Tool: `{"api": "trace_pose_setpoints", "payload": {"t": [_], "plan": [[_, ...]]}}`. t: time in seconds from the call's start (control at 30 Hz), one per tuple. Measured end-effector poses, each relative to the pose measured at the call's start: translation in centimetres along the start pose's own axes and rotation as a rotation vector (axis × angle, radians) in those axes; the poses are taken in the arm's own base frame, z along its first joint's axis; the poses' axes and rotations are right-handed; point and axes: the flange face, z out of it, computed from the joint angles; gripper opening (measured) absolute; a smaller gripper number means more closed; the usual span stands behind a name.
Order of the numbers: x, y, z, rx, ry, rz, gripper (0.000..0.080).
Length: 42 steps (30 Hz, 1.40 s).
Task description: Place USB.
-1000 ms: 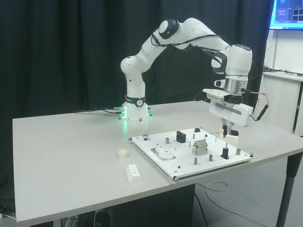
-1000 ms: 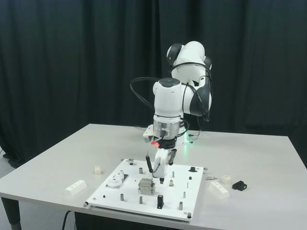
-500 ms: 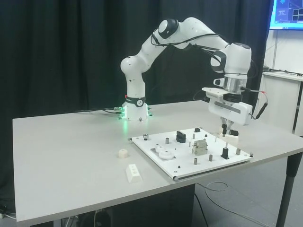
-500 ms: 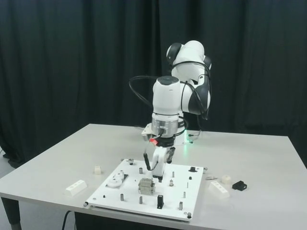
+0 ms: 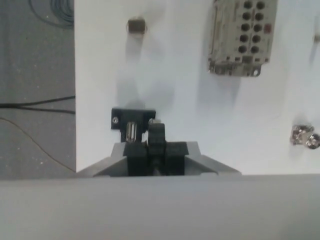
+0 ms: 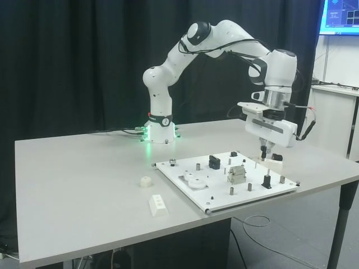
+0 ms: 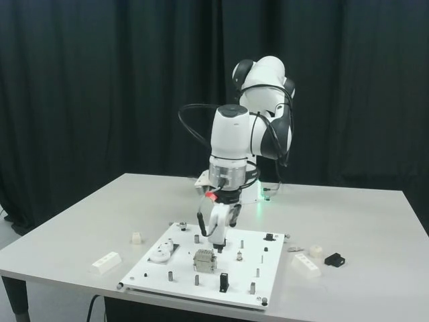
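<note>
Above the white board (image 6: pixel 224 185), the end effector (image 6: pixel 263 150) has risen higher.

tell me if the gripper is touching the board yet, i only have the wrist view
Observer: No. In the first room view the gripper hangs clear above the white board, near its far corner.
Operator: anything loose on the table off the board
Observer: Yes. A white block and a small white cylinder lie on the grey table, off the board edge away from the gripper.
Operator: and on the gripper's side
Observer: The second room view shows a second white block and a small black part on the table there.
</note>
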Motion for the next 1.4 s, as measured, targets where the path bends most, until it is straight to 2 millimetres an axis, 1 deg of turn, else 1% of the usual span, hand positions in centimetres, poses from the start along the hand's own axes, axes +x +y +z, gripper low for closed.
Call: {"api": "trace_pose_setpoints", "payload": {"t": [0.23, 0.4, 0.57, 1.0, 1.2, 1.4], "plan": [[1.6, -1.0, -0.1, -0.009, 0.041, 0.002, 0.0070], [3.6, -2.1, 0.0, -0.028, 0.074, 0.011, 0.0070], [6.0, -3.2, 0.3, -0.046, 0.100, -0.053, 0.0070], [12.7, -5.4, 0.7, -0.074, 0.155, -0.357, 0.0070], [15.9, -6.4, 0.9, -0.064, 0.143, -0.422, 0.0070], [19.4, -7.3, 1.3, -0.050, 0.093, -0.468, 0.0070]]}}
